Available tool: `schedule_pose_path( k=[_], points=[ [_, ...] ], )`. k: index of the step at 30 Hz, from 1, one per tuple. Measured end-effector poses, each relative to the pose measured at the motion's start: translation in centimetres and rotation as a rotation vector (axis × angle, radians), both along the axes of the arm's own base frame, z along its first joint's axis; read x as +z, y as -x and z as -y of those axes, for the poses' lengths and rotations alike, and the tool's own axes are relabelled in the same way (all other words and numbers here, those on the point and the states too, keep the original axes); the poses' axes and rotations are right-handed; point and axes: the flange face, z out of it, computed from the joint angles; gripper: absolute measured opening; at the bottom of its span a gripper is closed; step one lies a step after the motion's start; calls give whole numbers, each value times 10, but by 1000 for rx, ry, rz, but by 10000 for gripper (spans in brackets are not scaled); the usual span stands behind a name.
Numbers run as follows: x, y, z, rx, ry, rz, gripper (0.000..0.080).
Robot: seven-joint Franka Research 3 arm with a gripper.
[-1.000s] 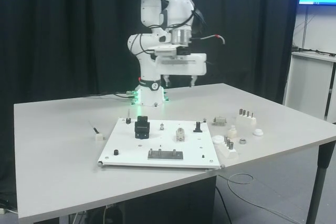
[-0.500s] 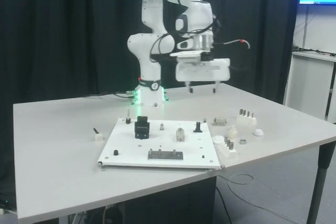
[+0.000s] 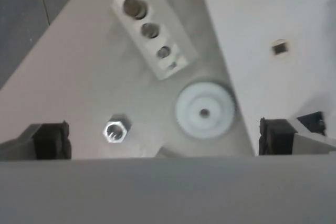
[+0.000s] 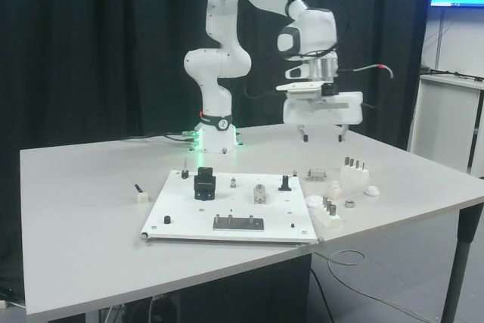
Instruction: Pick bolt 4.
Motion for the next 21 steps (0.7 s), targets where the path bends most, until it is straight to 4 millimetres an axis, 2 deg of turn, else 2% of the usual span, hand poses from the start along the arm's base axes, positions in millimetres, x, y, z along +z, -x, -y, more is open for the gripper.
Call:
schedule_pose_path(
  k=[10, 21],
  points=[
    [-21, -20, -43, 114, 44, -62, 800],
    [-54, -25, -89, 206, 56, -131, 800]
  ],
)
